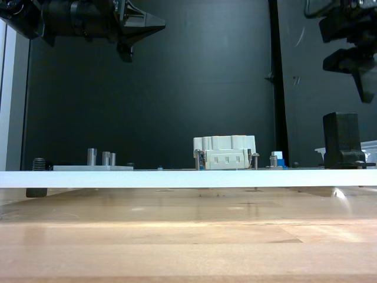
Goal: Pick the HAN10E connector and install on the hub
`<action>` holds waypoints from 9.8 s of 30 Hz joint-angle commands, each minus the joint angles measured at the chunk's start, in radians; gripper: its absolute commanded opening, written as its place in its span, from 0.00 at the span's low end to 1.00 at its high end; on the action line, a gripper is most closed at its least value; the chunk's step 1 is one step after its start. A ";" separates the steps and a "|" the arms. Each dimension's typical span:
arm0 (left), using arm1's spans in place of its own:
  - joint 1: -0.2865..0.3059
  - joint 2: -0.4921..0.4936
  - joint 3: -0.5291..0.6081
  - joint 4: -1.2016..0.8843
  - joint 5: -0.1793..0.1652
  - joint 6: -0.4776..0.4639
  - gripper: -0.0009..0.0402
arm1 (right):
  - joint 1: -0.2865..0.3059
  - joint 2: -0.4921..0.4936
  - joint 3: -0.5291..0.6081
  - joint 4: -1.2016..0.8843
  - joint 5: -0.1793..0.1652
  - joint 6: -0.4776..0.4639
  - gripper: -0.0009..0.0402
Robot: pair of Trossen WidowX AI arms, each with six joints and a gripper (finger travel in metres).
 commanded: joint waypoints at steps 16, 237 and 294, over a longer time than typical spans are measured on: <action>0.000 0.000 0.000 0.002 0.000 0.000 0.02 | 0.042 0.011 -0.198 0.206 -0.005 0.087 0.64; 0.000 0.000 0.000 0.001 0.000 0.000 0.02 | -0.121 0.892 0.753 0.189 -0.031 -0.064 0.09; 0.000 0.000 0.000 0.000 0.000 0.000 0.02 | -0.126 0.829 0.724 0.192 -0.031 -0.090 0.64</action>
